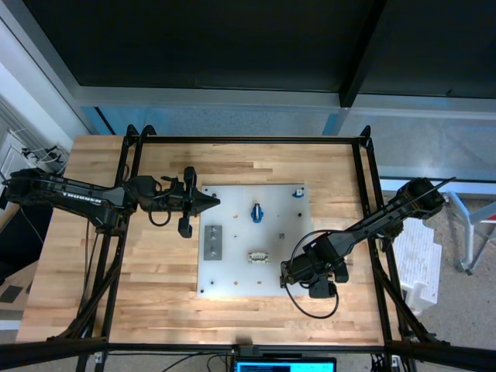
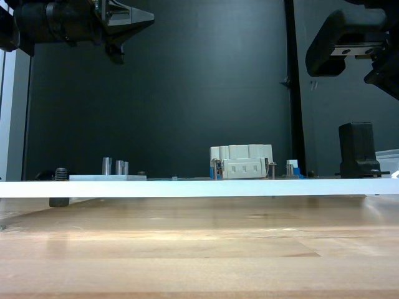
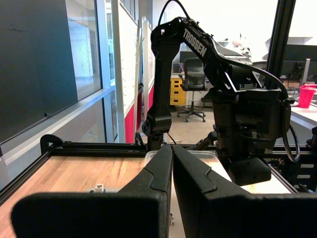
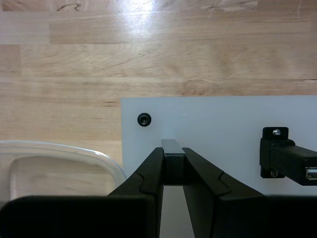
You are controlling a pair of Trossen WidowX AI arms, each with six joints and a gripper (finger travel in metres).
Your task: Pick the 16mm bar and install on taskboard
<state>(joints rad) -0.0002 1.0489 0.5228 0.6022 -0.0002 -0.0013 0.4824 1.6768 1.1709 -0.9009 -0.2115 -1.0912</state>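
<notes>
Slippage threatens: my right gripper (image 4: 173,151) pinches the bar (image 4: 173,144) at its tips, board (image 4: 223,124) beneath; tilt would jam insertion. Left gripper (image 3: 171,148), pressed together, hangs opposite.

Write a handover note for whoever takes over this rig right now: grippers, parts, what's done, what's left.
Left gripper: shut, empty, parked high near the taskboard's far left corner.
Right gripper: shut on the 16mm bar, raised over the taskboard's near right corner, beside the clear tray.
Done: bar is picked.
Left: carry it, probably to the grey two-hole block, seat it, then release.
</notes>
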